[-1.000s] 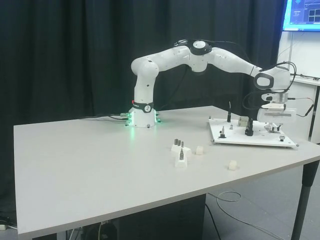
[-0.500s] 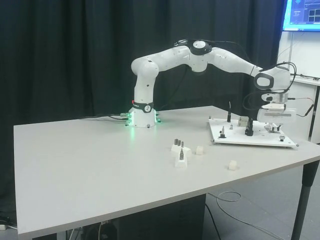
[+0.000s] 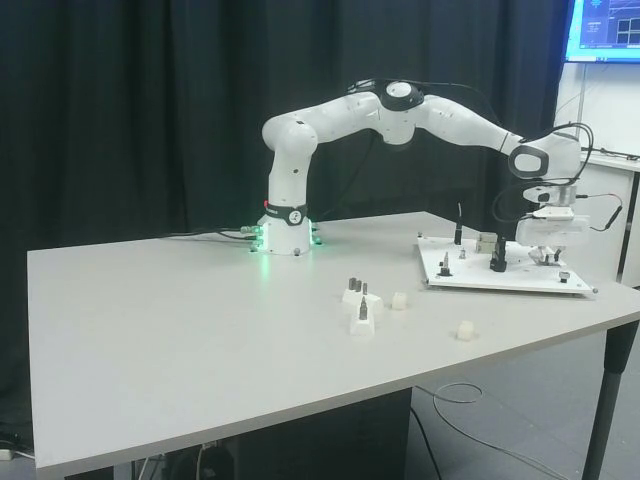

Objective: Insert small gear.

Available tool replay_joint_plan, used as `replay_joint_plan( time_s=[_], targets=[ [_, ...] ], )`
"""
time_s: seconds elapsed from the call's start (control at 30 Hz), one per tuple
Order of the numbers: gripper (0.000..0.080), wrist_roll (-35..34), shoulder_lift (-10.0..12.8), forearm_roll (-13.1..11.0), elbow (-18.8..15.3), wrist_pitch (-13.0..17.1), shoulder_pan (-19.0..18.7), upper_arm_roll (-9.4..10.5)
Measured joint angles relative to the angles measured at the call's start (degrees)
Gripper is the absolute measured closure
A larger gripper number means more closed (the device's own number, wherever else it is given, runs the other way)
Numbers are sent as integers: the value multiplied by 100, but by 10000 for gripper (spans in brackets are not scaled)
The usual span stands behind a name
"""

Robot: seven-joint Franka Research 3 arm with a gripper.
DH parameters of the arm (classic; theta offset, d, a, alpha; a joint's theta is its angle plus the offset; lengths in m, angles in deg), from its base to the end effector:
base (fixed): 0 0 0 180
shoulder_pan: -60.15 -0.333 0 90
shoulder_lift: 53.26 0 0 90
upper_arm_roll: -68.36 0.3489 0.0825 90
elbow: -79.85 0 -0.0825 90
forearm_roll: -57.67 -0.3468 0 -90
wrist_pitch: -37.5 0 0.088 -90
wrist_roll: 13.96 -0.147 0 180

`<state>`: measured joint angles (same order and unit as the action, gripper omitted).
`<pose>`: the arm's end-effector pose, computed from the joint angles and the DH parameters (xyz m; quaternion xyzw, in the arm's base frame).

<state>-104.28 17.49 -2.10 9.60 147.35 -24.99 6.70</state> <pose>0.4678 0.5789 0.1973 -0.8413 0.5403 -0.0164 0.0078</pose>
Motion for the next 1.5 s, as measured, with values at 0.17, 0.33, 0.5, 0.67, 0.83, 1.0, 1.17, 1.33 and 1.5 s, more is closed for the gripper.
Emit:
replay_joint_plan(
  time_s=[0.17, 0.33, 0.5, 0.67, 0.83, 1.0, 1.17, 1.33, 1.5],
  targets=[
    [604, 305, 6, 191, 60, 17, 0, 35],
    [604, 527, 7, 328, 95, 39, 0, 61],
    [604, 632, 7, 384, 110, 44, -1, 70],
    [604, 531, 6, 379, 110, 45, 2, 71],
    [604, 93, 6, 371, 112, 45, 4, 72],
    [604, -335, 4, 340, 113, 43, 12, 74],
    [604, -637, 0, 267, 112, 21, 36, 75],
    [604, -971, -9, 151, 112, -22, 76, 75],
    [604, -1295, -17, 46, 112, -65, 113, 75]
  ],
)
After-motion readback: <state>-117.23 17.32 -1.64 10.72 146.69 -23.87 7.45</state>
